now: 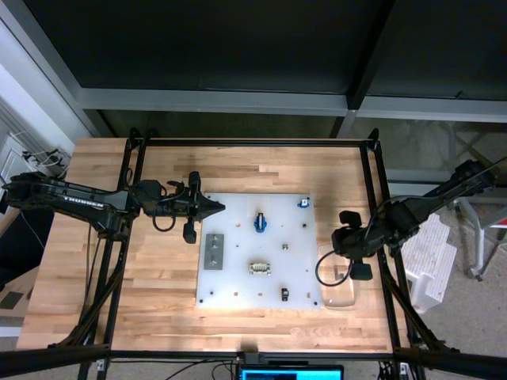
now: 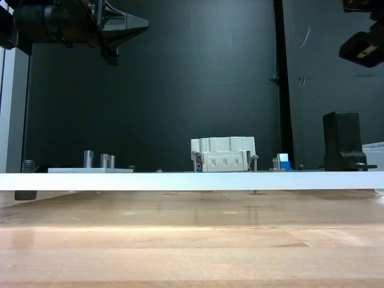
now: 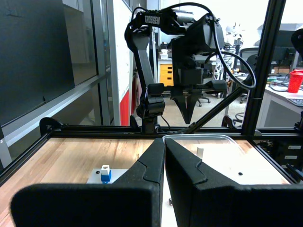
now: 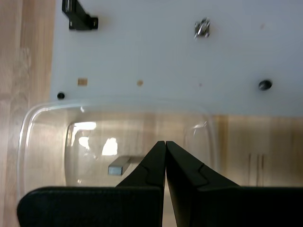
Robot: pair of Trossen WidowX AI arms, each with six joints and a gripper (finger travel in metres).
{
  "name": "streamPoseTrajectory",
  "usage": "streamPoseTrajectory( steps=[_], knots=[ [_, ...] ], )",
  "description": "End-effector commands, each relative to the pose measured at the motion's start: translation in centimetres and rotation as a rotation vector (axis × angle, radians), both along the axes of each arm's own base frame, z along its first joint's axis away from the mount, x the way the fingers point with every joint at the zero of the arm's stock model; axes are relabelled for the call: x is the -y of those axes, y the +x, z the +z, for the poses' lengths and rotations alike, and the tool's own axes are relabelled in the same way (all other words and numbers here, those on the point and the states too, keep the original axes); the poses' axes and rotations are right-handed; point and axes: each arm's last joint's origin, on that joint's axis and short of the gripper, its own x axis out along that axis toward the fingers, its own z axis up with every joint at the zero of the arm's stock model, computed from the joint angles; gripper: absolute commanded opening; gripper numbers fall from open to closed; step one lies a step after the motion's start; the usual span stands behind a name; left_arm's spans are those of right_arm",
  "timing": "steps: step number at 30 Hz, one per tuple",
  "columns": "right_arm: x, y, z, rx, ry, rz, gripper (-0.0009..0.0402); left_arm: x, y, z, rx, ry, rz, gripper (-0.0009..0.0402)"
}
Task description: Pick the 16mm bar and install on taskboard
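1. A bench (image 1: 158,277) of pale butcher-block wood is seen, boxed in by a black metal frame (image 1: 253,142).
2. Beyond the far edge a dark backdrop and grey shelving are seen. In the left wrist view an office area with a yellow cabinet (image 3: 165,74) and a red cup (image 3: 296,80) is shown behind the frame.
3. The white taskboard (image 1: 238,214) is laid flat at the middle of the bench. On it are carried a grey metal block (image 1: 214,249), a blue knob (image 1: 261,222), a beige connector (image 1: 260,270) and a black boxy connector (image 1: 284,295).
4. A clear plastic tray (image 1: 341,299) is set on the wood just beside the board's right edge.
5. The left end effector (image 1: 220,207) is held well above the board's far left corner, pointing level towards the right. Its fingers are pressed together with nothing between them.
6. The right end effector (image 4: 165,143) is poised above the tray, pointing down. Its fingers meet at the tips and nothing is gripped.
7. A small grey piece, which appears to be the 16mm bar (image 4: 120,166), is seen lying on the tray floor, near the right fingertips but apart from them. Its shape is blurred by the tray's glare.
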Motion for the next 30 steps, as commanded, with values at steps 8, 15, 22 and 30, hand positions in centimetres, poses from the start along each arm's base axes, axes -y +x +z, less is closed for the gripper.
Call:
streamPoseTrajectory(
  steps=[8,15,22,30],
  knots=[
    [-2.2,-0.5,-1.2,-0.102,-0.003,-0.024,0.0,0.0,0.0,0.0,0.001,0.0,0.0,0.0],
    [-3.9,-1.0,-2.2,-0.169,-0.001,-0.055,0.0,0.0,0.0,0.0,0.001,0.0,0.0,0.0],
    [-5.1,-0.8,-2.1,-0.209,-0.006,-0.064,0.0001,0.0,0.0,0.0,0.001,0.0,0.0,0.0],
    [-5.6,-0.4,-2.4,-0.233,-0.023,-0.081,0.0044,0.0,0.0,0.0,0.001,0.0,0.0,0.0]
  ],
)
